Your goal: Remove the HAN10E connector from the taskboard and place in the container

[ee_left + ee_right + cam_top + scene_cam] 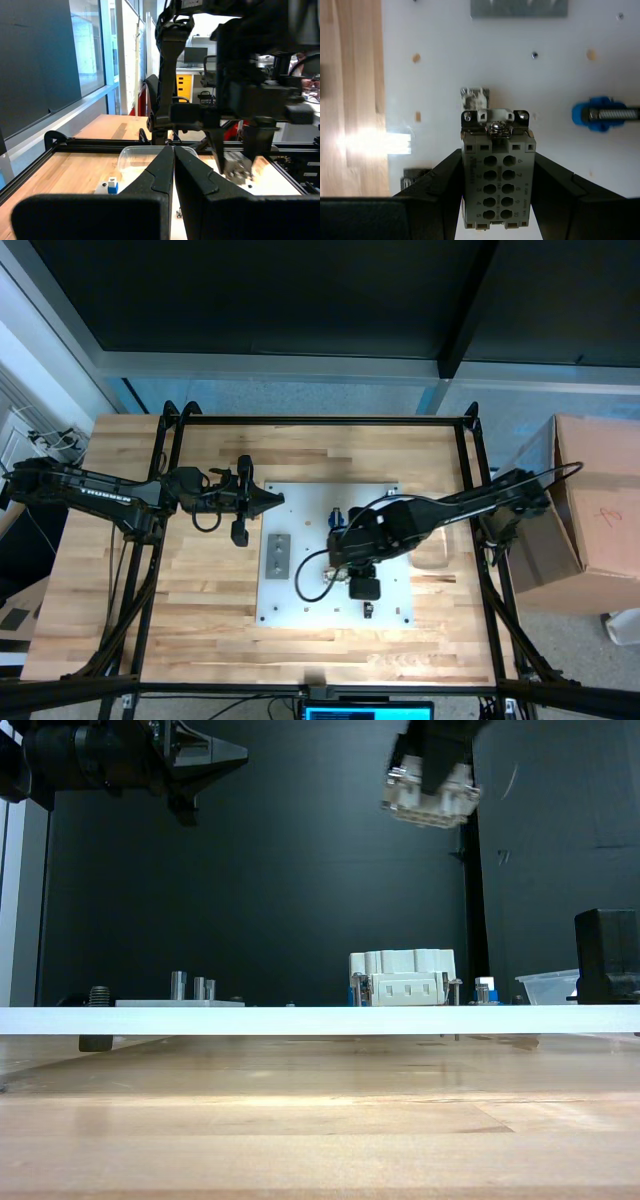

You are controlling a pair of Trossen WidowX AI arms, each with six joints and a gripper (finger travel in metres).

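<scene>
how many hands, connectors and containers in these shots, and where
hands: 2, left hand shut at the taskboard left edge, right hand above the taskboard
HAN10E connector: 1, held in the right hand, clear of its seat
container: 1, right of the taskboard
total: 4

Overhead, table-level (both on taskboard (285, 612)), wrist-mounted

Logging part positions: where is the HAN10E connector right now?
The HAN10E connector is held in the right gripper, high above the taskboard, right of centre in the low view; the left gripper hovers over the board's far-left corner.
</scene>
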